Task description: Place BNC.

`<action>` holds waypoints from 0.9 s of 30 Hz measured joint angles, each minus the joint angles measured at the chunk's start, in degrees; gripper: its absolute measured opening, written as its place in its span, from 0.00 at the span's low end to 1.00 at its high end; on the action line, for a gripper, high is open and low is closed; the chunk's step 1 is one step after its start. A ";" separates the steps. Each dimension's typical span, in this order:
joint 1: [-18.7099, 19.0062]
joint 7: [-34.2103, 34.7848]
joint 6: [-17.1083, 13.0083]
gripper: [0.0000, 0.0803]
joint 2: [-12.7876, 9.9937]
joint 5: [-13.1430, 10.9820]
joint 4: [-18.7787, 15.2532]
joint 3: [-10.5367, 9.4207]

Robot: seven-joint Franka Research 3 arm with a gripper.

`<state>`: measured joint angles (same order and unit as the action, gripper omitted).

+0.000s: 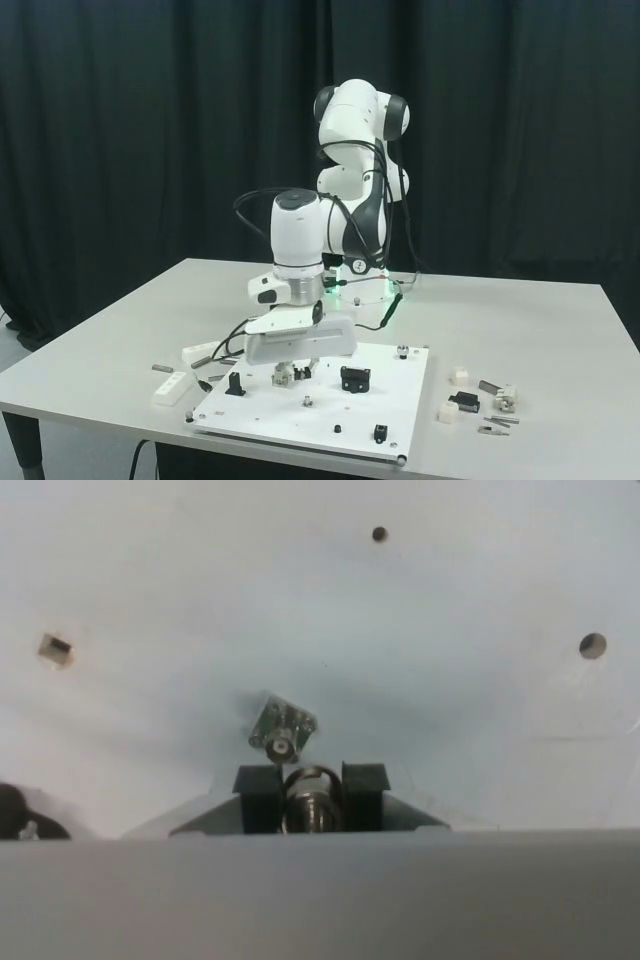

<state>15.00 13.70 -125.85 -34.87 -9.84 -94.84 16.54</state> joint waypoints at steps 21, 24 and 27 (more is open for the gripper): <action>0.09 4.31 0.00 0.15 -0.14 0.04 0.86 -0.26; 0.01 6.08 0.00 0.15 -0.16 0.19 0.91 0.22; -0.11 7.35 0.00 0.15 -0.16 0.70 0.92 0.97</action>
<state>14.89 21.05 -125.85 -35.04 -9.14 -93.92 17.51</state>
